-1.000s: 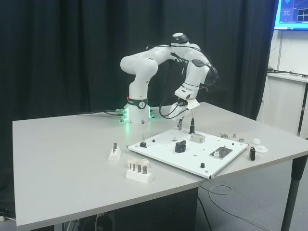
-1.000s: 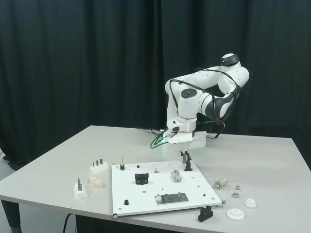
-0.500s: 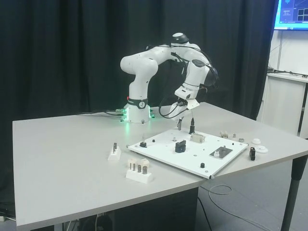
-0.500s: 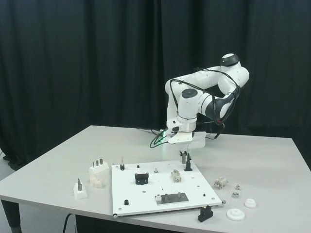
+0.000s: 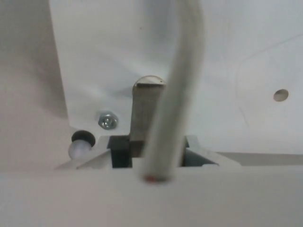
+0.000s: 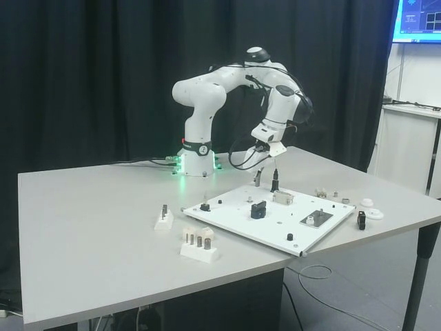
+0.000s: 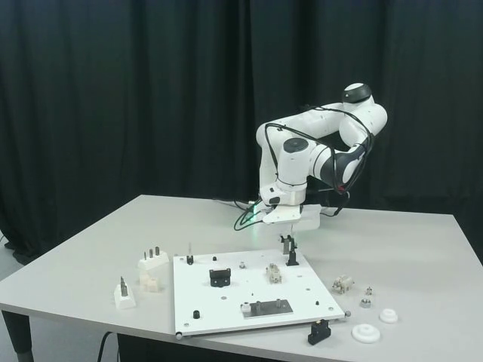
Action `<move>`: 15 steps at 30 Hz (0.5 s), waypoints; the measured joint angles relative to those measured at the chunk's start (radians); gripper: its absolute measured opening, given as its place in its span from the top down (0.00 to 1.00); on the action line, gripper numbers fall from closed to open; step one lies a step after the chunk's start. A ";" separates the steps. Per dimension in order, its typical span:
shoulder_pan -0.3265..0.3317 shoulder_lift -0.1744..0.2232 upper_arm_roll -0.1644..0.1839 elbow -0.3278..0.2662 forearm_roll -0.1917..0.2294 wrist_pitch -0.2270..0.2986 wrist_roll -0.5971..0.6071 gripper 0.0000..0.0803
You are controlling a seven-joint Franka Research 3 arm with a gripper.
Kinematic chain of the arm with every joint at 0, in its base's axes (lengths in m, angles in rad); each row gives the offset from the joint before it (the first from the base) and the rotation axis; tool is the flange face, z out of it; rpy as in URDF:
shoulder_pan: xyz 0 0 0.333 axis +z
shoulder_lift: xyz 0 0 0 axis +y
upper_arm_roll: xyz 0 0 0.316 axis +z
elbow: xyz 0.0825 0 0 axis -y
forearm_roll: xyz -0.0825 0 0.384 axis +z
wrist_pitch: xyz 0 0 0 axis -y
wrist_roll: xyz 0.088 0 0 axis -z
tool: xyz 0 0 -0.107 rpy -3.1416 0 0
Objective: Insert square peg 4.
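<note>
In the wrist view a grey square peg (image 5: 146, 112) stands upright with its lower end in a black socket (image 5: 119, 150) on the white board (image 5: 227, 56). A pale cable (image 5: 176, 94) hangs blurred in front of it. In the room views my gripper (image 6: 266, 160) (image 7: 287, 232) hangs just above the far right part of the board (image 6: 265, 222) (image 7: 249, 290), over a small black holder with the peg (image 6: 274, 182) (image 7: 291, 256). I cannot make out whether anything is held.
Small fixtures dot the board: a black block (image 7: 219, 277), a grey bar (image 7: 264, 307) and a bolt head (image 5: 108, 121). Two white peg stands (image 7: 152, 268) (image 7: 124, 294) sit left of it. Loose small parts and white discs (image 7: 366, 330) lie to its right.
The arm's wrist and hand have risen slightly above the board's far right corner. Nothing on the board has moved.
</note>
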 joint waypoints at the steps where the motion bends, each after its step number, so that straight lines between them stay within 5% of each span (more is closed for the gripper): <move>1: 0.000 0.000 0.000 0.000 0.000 0.000 -0.001 0.81; 15: 0.002 0.000 0.007 0.001 0.005 0.026 -0.029 0.81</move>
